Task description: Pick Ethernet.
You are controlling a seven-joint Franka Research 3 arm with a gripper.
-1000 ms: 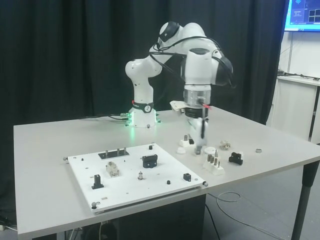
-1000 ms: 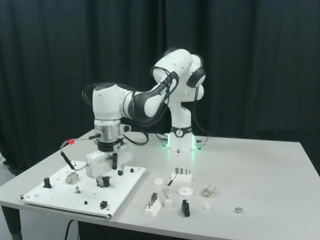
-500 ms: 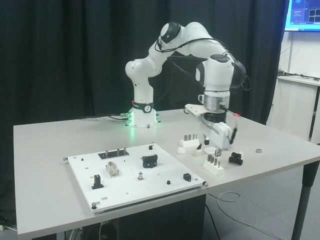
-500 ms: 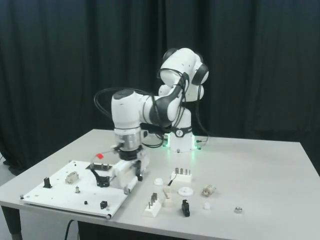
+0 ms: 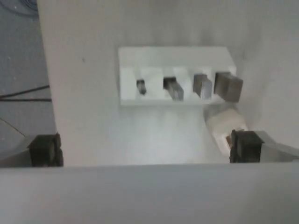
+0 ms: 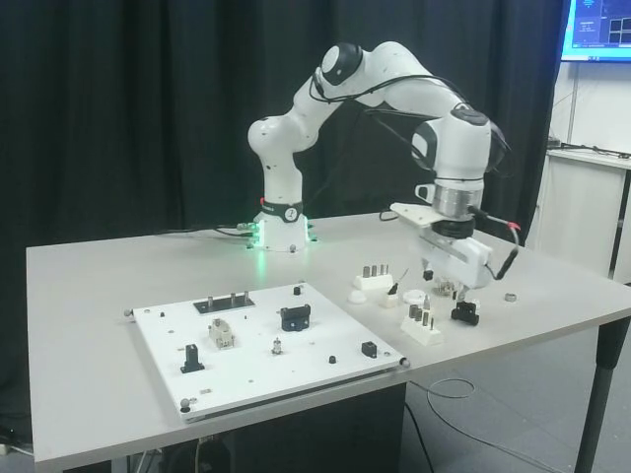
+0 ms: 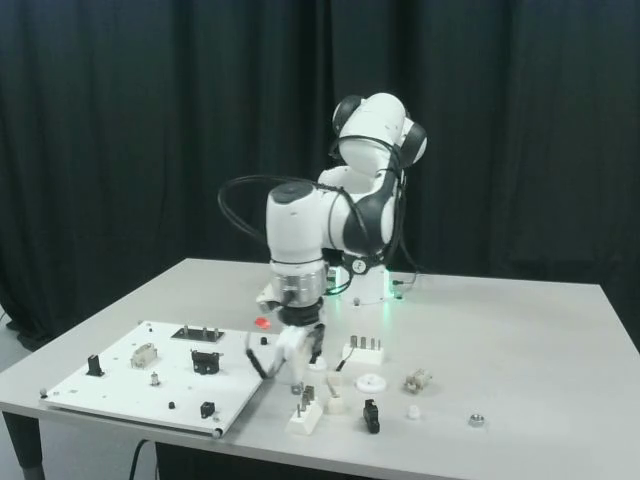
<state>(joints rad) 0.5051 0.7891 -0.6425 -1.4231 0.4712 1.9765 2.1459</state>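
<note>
On the grey table (image 6: pixel 89 286) lies a white board (image 6: pixel 246 355) at the left. Right of it the gripper (image 6: pixel 446 288) hangs with fingers (image 5: pixel 45 150) wide apart, holding nothing, above a white peg block (image 5: pixel 175 74). The Ethernet plug (image 5: pixel 225 125) lies just beside this block.

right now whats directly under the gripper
In the wrist view, a white holder block with four grey pegs stands below the open gripper, a small white part beside one fingertip. What lies beneath the gripper body itself is covered.
</note>
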